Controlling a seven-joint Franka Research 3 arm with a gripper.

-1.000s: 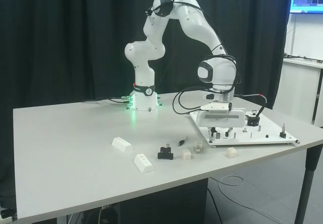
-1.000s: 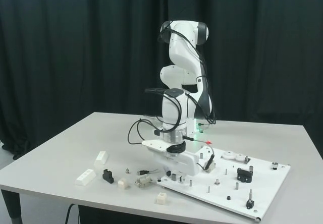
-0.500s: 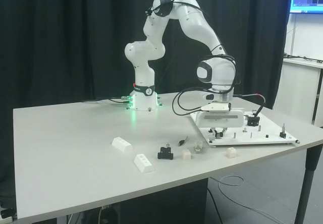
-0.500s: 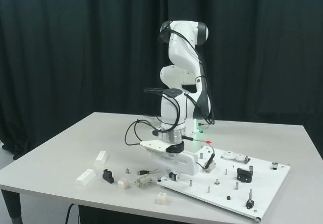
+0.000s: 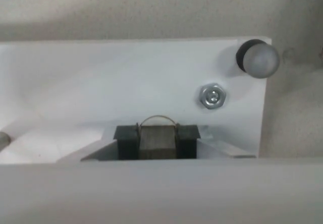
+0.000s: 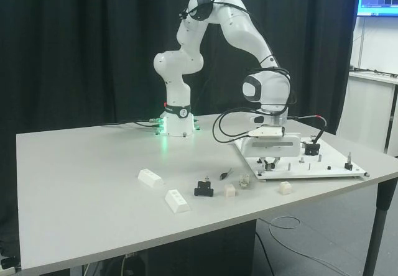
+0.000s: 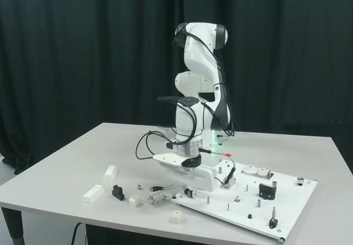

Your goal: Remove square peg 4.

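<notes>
- Risen clear of the board since a second ago: gripper (image 6: 270,162), then low over the near corner with fingers down among the pegs, now hanging just above that same corner; scarcely shifted over the last half second.
- Unmoved meanwhile: broad grey table (image 6: 81,164), loose parts on it lying just as before.
- White seven-joint arm (image 6: 239,27), bolted at the table's far side, arched over and bent down to the board.
- Flat white assembly board (image 7: 251,203), lying on the table beside the arm's base, studded with small pegs and fittings.
- Two white rectangular blocks (image 6: 177,201) resting on the bare table, well apart from the board.
- Small white cube (image 7: 176,217) sitting on the table just beside the board's near edge.
- Black fingertips (image 5: 127,142) closed narrow on a small grey square-sectioned peg (image 5: 157,142), seen from the wrist, held between both pads above the white plate.
- Silver hex nut (image 5: 212,96) fixed near the board's corner.
</notes>
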